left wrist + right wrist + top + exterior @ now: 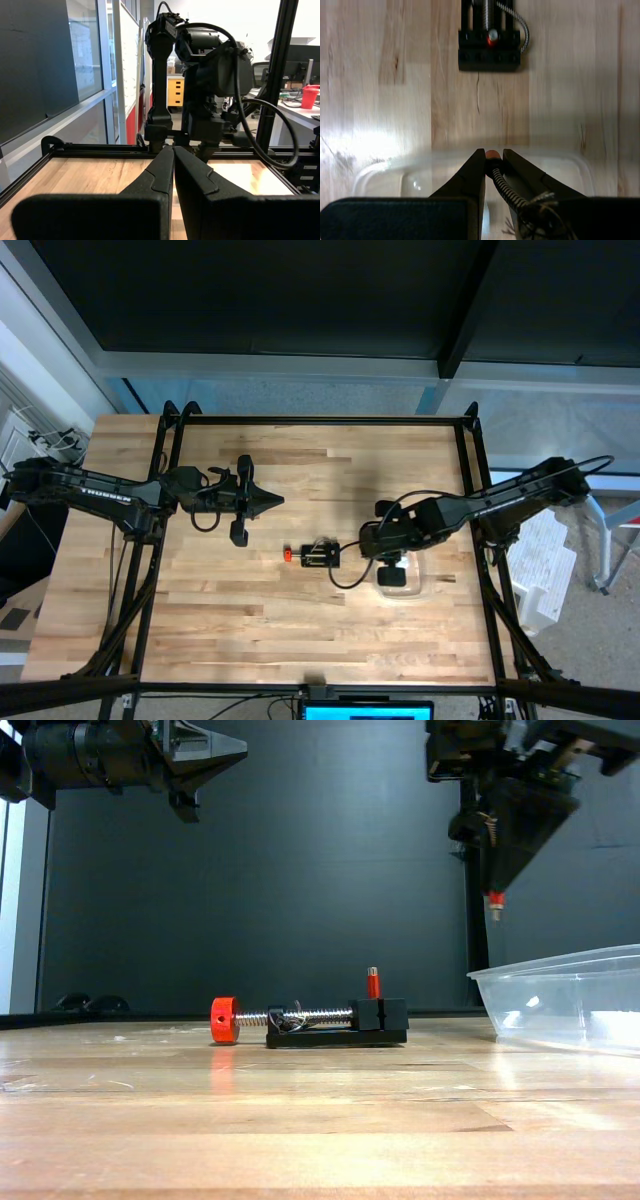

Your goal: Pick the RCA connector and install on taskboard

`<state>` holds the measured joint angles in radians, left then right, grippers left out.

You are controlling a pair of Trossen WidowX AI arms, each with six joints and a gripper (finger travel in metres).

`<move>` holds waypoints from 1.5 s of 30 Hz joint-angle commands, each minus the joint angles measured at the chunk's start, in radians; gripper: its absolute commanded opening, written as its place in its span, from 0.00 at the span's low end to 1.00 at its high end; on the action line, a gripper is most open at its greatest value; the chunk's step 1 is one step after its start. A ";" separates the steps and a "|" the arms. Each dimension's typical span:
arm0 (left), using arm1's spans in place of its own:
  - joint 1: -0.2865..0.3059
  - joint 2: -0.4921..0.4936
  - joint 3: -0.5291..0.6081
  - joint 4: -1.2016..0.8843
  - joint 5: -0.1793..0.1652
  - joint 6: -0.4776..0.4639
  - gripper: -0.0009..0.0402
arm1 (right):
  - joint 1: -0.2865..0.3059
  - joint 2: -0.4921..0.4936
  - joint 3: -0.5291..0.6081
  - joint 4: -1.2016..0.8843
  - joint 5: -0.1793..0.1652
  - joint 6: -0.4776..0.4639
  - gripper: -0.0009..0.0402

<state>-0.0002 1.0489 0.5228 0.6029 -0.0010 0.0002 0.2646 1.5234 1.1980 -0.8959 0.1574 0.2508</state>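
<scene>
While its arm reached inward with the wrist bent straight down, the right claw (493, 885) at the low view's upper right pinched the RCA connector (494, 901), red tip lowermost, over the clear tray's (560, 1005) rim. Lower left, the taskboard (335, 1025) sat on the counter (300, 1120). At upper left, the left claw (238, 755) was pressed together, held level and high.

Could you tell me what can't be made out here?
- RCA connector: body hidden between the right gripper's fingers above the clear tray; only its tip shows.
- Taskboard: far end cut off by the right wrist view's edge.
- Left gripper, parked high at left: its view shows no taskboard.
</scene>
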 commanded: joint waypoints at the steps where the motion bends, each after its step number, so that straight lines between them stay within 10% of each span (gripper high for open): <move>1: 0.000 0.000 0.000 0.000 0.000 0.000 0.02 | -0.013 0.040 0.036 0.001 0.000 -0.023 0.02; 45: 0.000 0.000 0.000 0.000 0.000 0.000 0.02 | -0.077 0.353 0.288 0.072 -0.001 -0.084 0.02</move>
<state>-0.0002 1.0489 0.5228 0.6025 -0.0010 0.0002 0.1871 1.8763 1.4887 -0.8242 0.1562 0.1658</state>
